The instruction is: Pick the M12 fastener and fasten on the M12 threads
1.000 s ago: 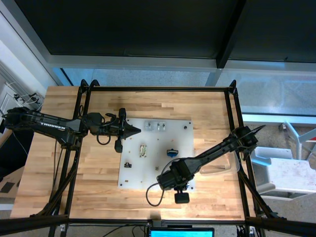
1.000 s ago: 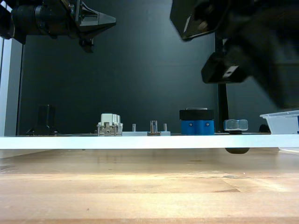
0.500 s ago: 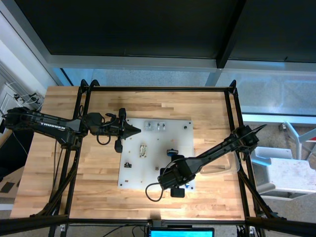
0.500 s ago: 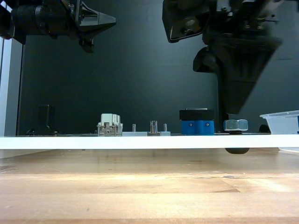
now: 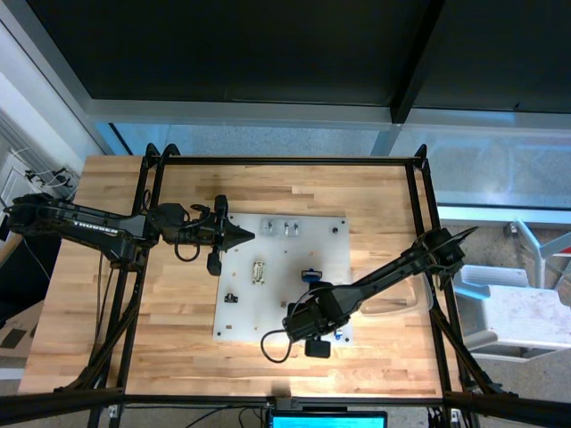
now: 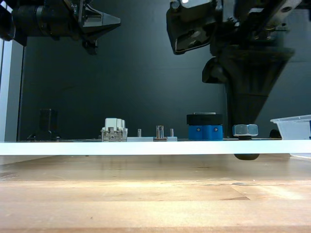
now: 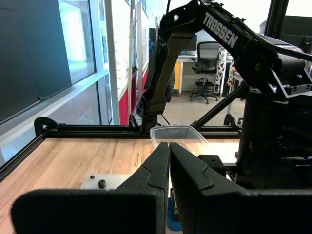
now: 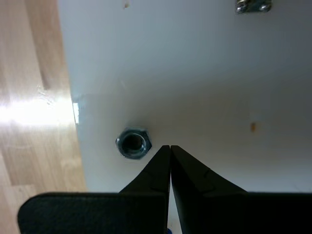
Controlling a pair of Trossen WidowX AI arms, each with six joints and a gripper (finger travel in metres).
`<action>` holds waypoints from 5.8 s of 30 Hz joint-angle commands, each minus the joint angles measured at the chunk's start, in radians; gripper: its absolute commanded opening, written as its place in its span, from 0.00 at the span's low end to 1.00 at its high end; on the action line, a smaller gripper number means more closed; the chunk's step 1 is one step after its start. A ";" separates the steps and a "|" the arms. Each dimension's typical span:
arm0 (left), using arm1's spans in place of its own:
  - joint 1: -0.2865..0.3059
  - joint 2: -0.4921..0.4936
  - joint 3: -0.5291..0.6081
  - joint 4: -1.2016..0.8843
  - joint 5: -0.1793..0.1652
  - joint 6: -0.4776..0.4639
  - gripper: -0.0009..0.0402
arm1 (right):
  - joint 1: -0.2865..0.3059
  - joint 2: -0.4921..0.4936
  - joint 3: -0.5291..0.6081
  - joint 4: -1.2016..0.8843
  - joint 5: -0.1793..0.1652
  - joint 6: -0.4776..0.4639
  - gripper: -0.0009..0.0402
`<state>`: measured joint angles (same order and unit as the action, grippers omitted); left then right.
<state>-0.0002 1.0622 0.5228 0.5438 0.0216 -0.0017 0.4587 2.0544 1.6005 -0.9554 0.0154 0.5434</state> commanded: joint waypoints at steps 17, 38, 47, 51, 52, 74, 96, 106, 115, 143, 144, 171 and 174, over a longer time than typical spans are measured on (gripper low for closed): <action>0.000 0.000 0.000 0.000 0.000 0.000 0.02 | 0.002 -0.020 0.015 -0.010 -0.145 -0.043 0.02; 0.000 0.000 0.000 0.001 0.000 0.000 0.02 | 0.002 0.018 0.024 -0.003 0.042 -0.023 0.02; 0.000 0.000 0.000 0.001 0.000 0.000 0.02 | 0.002 0.018 0.024 0.003 -0.211 -0.070 0.02; 0.000 0.000 0.000 0.000 0.000 0.000 0.02 | 0.002 0.013 0.024 -0.006 -0.247 -0.080 0.02; 0.000 0.000 0.000 0.001 0.000 0.000 0.02 | 0.002 0.013 0.024 -0.005 -0.246 -0.080 0.02; 0.000 0.000 0.000 0.000 0.000 0.000 0.02 | -0.001 0.028 0.025 0.034 0.020 -0.052 0.02; 0.000 0.000 0.000 0.000 0.000 0.000 0.02 | -0.001 0.000 0.025 -0.033 -0.175 -0.053 0.02; 0.000 0.000 0.000 0.000 0.000 0.000 0.02 | -0.001 0.000 0.025 -0.025 0.066 -0.027 0.02; 0.000 0.000 0.000 0.000 0.000 0.000 0.02 | -0.001 0.024 0.025 0.016 0.071 -0.028 0.02; 0.000 0.000 0.000 0.000 0.000 0.000 0.02 | 0.001 -0.013 0.025 -0.008 -0.112 -0.053 0.02; 0.000 0.000 0.000 0.000 0.000 0.000 0.02 | 0.002 -0.020 0.025 -0.008 -0.113 -0.053 0.02; 0.000 0.000 0.000 0.001 0.000 0.000 0.02 | 0.002 -0.187 0.025 -0.014 -0.111 -0.053 0.02; 0.000 0.000 0.000 0.000 0.000 0.000 0.02 | 0.002 -0.187 0.025 -0.013 -0.111 -0.053 0.02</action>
<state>-0.0002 1.0622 0.5224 0.5442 0.0219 -0.0017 0.4606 1.8671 1.6249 -0.9703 -0.0967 0.4911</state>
